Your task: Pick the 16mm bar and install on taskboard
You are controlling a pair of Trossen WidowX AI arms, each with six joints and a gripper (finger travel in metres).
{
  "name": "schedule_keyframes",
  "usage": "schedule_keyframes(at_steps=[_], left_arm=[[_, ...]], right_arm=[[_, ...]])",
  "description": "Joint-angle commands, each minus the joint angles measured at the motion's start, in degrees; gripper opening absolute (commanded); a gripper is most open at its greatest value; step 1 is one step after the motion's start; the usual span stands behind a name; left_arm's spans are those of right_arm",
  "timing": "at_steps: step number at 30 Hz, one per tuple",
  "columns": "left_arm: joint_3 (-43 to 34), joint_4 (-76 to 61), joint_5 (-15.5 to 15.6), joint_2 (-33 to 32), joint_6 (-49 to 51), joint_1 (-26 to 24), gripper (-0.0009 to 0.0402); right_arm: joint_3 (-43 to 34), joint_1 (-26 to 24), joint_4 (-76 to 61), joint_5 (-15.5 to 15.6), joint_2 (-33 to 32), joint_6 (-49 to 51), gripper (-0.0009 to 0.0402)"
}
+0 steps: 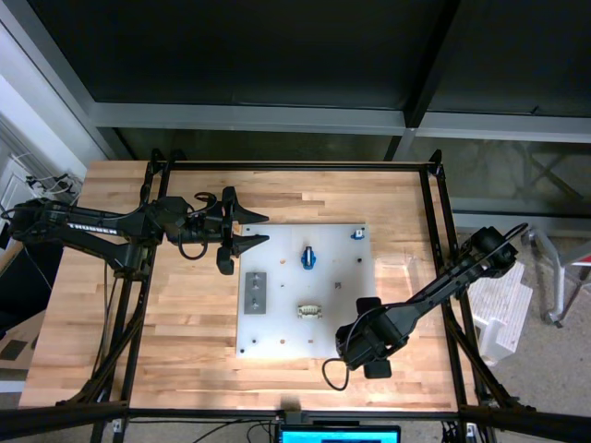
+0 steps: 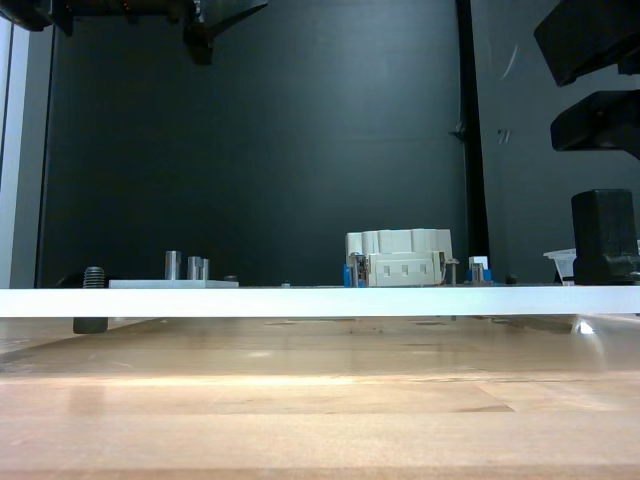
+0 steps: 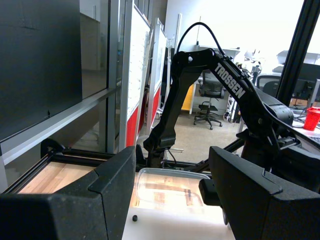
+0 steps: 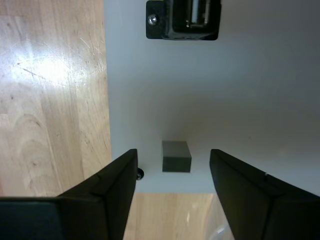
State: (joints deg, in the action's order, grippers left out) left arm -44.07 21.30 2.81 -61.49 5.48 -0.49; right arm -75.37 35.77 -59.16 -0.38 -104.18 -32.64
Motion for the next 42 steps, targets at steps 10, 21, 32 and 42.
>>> schedule_keyframes(at_steps=[10,21,32,42], left_arm=[[-0.02,0.0,0.0,-0.02,0.0,0.02,0.02],[-0.02,0.0,0.0,-0.02,0.0,0.02,0.02],[-0.02,0.0,0.0,-0.02,0.0,0.0,0.02],[-0.02,0.0,0.0,-0.02,0.0,0.0,0.02]], right_arm=[[0.02,0.15,-2.25,-0.07,5.44,2.12,0.0238],[0.7,0.39,-2.19,-0.04,7.32,3.39,0.0232],[2.01,0.39,-1.81,-0.15,8.13,3.54,0.023],[6.43,-1.73,4.17,-3.23,15.08,3.78,0.018]])
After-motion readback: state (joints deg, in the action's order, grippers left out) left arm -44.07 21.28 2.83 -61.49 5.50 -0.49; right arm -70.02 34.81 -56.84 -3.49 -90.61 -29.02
